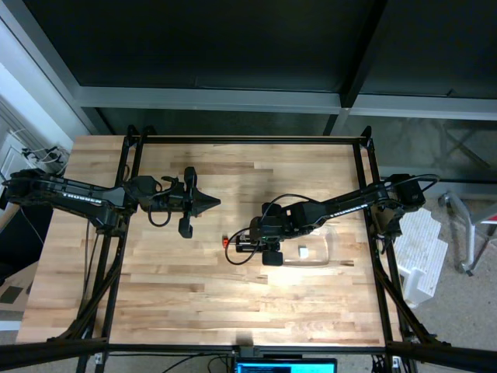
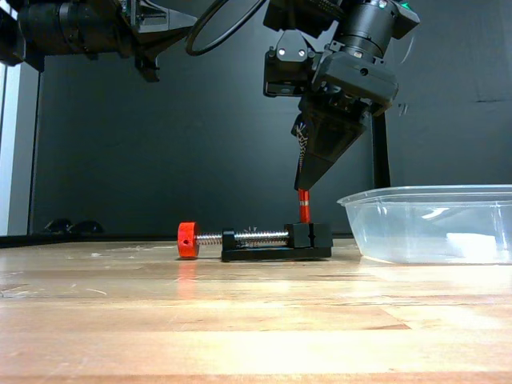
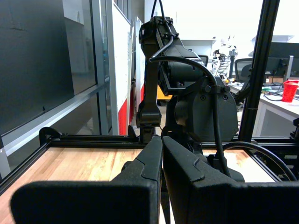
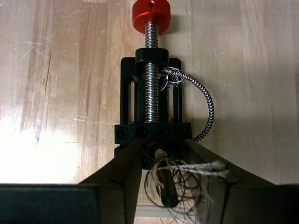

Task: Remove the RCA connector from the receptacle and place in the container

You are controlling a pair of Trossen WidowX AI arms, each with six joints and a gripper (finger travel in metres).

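Observation:
The receptacle (image 2: 276, 240) is a small black block with a red-orange knob, lying on the wooden table (image 2: 240, 320); it also shows as the receptacle (image 4: 152, 93) and the receptacle (image 1: 245, 242). The reddish RCA connector (image 2: 302, 204) stands upright on the block's right end, its lower end at the block's top. My right gripper (image 2: 304, 184) points straight down and is shut on the connector's top. In the right wrist view my right gripper (image 4: 162, 147) closes around the connector (image 4: 161, 156), with frayed wire below it. The clear container (image 2: 432, 224) sits just right of the block. My left gripper (image 1: 210, 202) hovers shut and holds nothing.
A small white piece (image 1: 303, 251) lies inside the container (image 1: 330, 249). A braided wire loop (image 4: 205, 107) curls beside the block. The black frame rails (image 1: 248, 141) run around the table's edges. The left arm (image 2: 80, 28) hangs high above the table's left part.

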